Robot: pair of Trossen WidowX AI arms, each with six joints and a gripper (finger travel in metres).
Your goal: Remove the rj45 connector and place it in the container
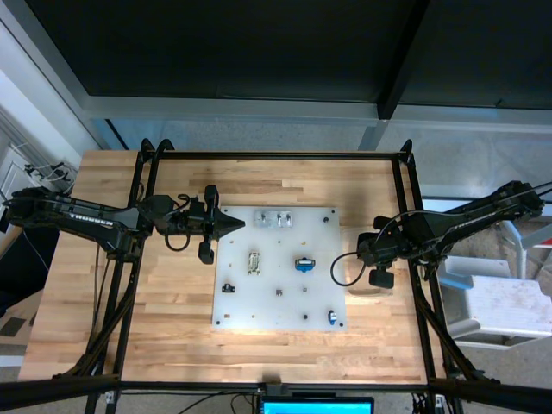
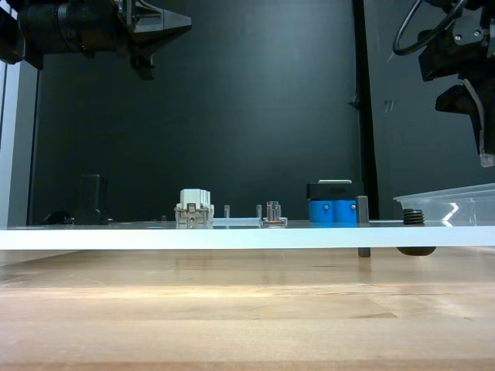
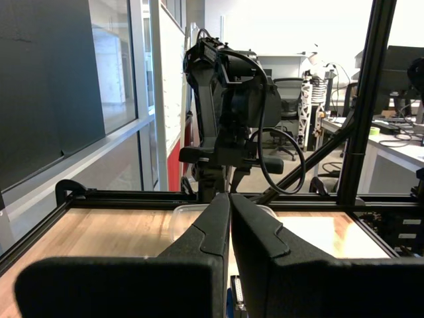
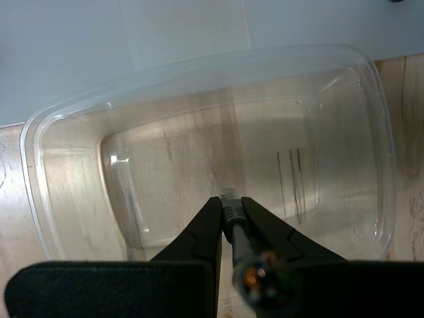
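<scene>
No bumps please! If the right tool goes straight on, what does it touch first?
Probably the floor of the container: the right tool, shut on the rj45 connector, points into it. The left tool hangs at the board's left edge.

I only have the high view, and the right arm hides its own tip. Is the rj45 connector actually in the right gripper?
Observer: Yes. The right wrist view shows the right gripper over the container, jaws shut on the rj45 connector.
Operator: Is the plug touching the container?
Observer: No. In the low view it hangs above the rim.
Operator: And the left gripper?
Observer: The left wrist view shows the left gripper with jaws shut on nothing, high over the left edge of the white board.
</scene>
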